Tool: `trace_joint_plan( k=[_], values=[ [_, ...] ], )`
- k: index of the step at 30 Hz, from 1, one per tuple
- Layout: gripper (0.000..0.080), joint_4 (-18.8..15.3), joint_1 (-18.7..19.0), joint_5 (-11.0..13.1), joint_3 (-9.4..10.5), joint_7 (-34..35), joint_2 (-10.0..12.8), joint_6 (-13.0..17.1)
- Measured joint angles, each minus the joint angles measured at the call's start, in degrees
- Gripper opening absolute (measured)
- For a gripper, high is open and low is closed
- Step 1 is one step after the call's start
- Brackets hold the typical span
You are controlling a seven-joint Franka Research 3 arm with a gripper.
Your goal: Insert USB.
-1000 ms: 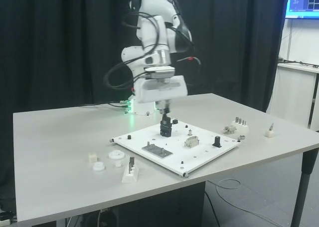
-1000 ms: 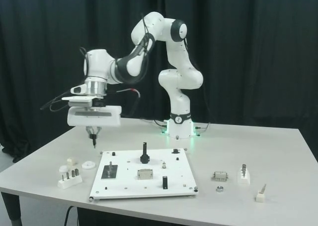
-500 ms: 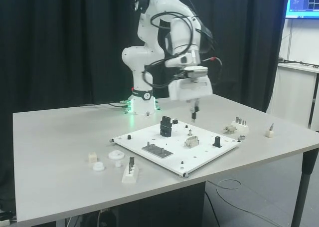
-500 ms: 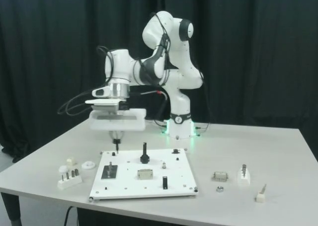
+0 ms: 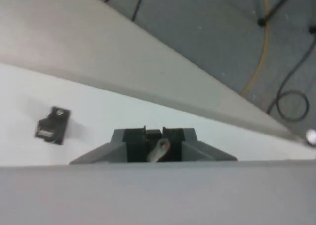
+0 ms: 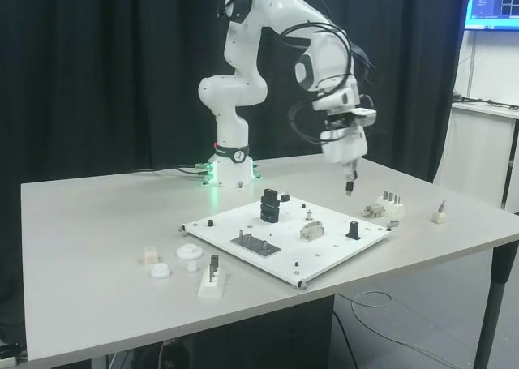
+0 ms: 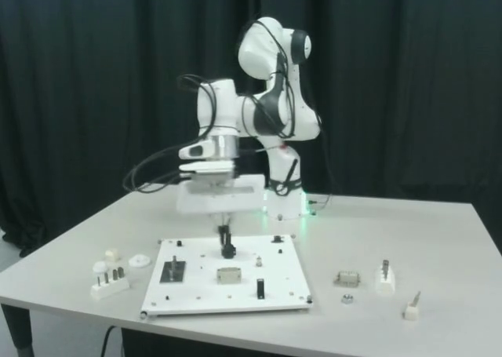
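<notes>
the white arm reaches toward the right of centre in the first room view. the pincer (image 6: pixel 349 182) points down, raised above the grey surface (image 6: pixel 97 223), touching nothing below it. in the wrist view its black fingers (image 5: pixel 134 145) are closed on a slender usb plug (image 5: pixel 159 150), whose tip projects between them. in the first room view the usb plug (image 6: pixel 349 190) hangs just right of centre, over the far right edge of the white board (image 6: pixel 320 255), between the black block (image 6: pixel 270 207) and the white pin holder (image 6: pixel 390 204). in the second room view the pincer (image 7: pixel 225 230) sits near frame centre, directly over the black block (image 7: pixel 228 251) at the far side of the white board (image 7: pixel 204 288).
</notes>
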Motion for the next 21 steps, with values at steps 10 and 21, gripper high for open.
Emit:
trace_joint_plan(
  k=[10, 21],
  values=[
    [0.0065, 0.0, 0.03, -0.84, 2.82, -14.77, 0.29, -2.04],
    [0.0065, 0.11, 0.04, -0.75, 3.68, -29.72, 0.47, -4.46]
  ],
)
